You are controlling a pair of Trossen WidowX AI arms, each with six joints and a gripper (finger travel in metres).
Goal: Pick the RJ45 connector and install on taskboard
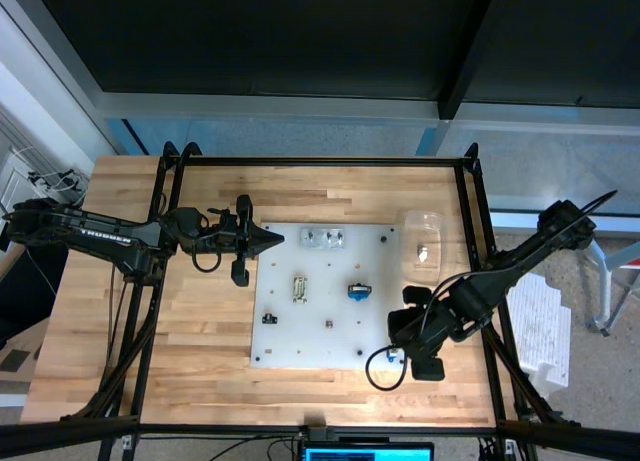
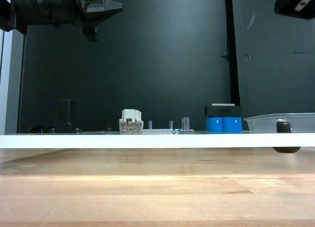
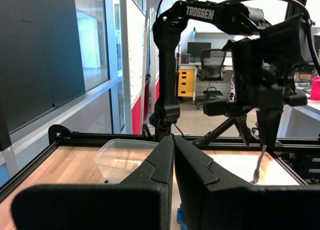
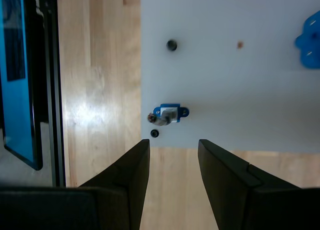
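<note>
left claw [image 1: 278,239] pinched shut, empty, high over taskboard [image 1: 320,331] far-left edge | right claw [image 4: 172,144] parted, empty, above taskboard's near-right corner by small blue fixture [image 4: 169,113] | taskboard flat on tabletop [image 1: 200,321]

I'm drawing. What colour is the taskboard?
White taskboard, high view. Left gripper over it, right gripper beside.

Bench [image 1: 190,321]: light wood in a strip-plank pattern. Taskboard [image 1: 310,343]: white, dotted with small dark holes. Fixtures on it: one silver [image 1: 322,239], one cream connector housing [image 1: 299,288], one blue with a black top [image 2: 224,122], and one small blue bracket [image 4: 170,113]. Tub [image 1: 425,243]: clear. Left gripper [image 3: 173,137], above the board's far left corner: black. Right gripper [image 4: 172,146], above the near right corner: black. Frame rails [image 1: 320,161]: black. Screen [image 1: 367,451]: cyan.
</note>
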